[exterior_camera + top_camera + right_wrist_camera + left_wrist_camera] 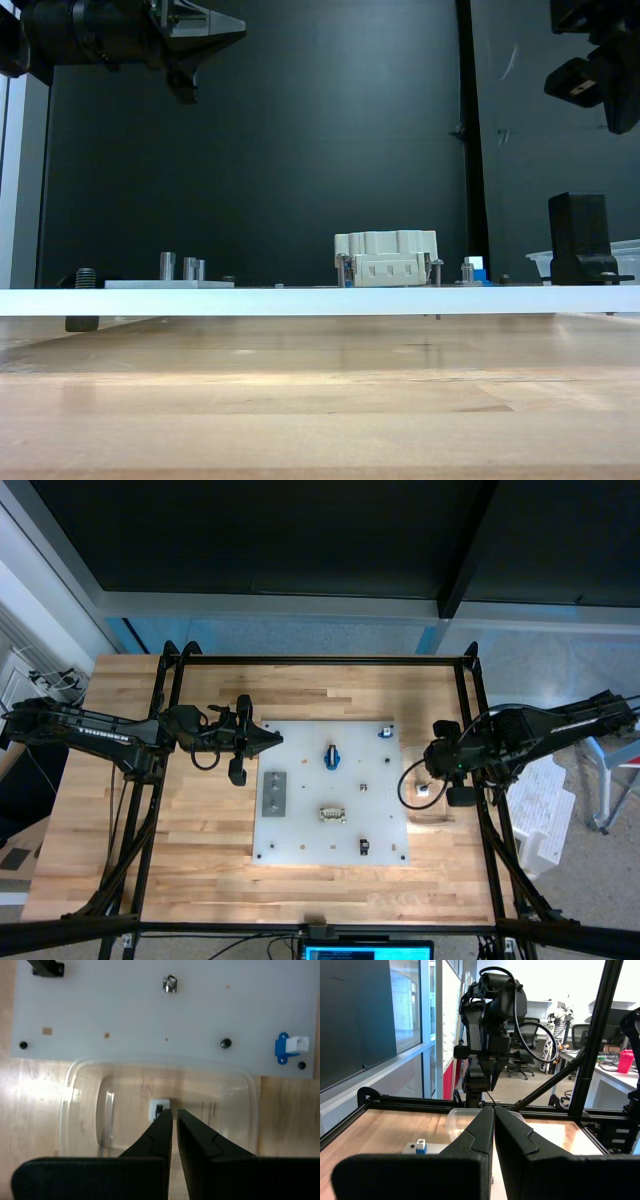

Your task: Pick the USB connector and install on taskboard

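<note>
Perhaps USB connector [159,1108] just beyond right pincer [173,1111]; left pincer [494,1108] above taskboard [300,840].

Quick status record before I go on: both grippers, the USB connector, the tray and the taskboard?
left gripper: shut, empty, high above the left part of the taskboard
right gripper: shut, empty, pointing down over the clear tray
USB connector: probably the tiny dark part against the white cube, lying in the tray
install: not yet done
</note>
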Controlling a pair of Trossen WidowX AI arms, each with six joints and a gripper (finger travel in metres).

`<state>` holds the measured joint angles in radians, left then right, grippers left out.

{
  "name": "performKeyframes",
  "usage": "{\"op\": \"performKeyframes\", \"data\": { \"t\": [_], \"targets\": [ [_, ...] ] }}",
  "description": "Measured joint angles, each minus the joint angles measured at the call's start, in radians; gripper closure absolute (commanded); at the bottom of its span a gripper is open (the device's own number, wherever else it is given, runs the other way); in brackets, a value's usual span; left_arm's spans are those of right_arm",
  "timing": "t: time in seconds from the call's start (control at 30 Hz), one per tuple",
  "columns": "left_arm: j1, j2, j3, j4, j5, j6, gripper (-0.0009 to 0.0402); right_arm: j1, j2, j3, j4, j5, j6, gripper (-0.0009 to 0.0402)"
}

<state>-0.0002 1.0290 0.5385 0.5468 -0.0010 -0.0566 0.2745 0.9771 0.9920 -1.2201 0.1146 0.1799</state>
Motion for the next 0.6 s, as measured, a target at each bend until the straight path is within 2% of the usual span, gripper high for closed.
{"op": "performKeyframes", "data": {
  "t": [0.07, 0.2, 0.47, 0.6],
  "targets": [
    [0.0, 0.0, 0.0, 0.0, 0.0, 0.0, 0.0393, 0.015, 0.0, -0.003, -0.011, 0.023, 0.016, 0.0348],
    [0.0, 0.0, 0.0, 0.0, 0.0, 0.0, 0.0393, 0.044, 0.0, -0.015, -0.023, 0.048, 0.056, 0.0316],
    [0.0, 0.0, 0.0, 0.0, 0.0, 0.0, 0.0393, 0.064, 0.0, -0.054, -0.032, 0.05, 0.149, 0.0254],
    [0.0, 0.0, 0.0, 0.0, 0.0, 0.0, 0.0393, 0.072, 0.0, -0.098, -0.023, 0.05, 0.162, 0.0233]
  ]
}}
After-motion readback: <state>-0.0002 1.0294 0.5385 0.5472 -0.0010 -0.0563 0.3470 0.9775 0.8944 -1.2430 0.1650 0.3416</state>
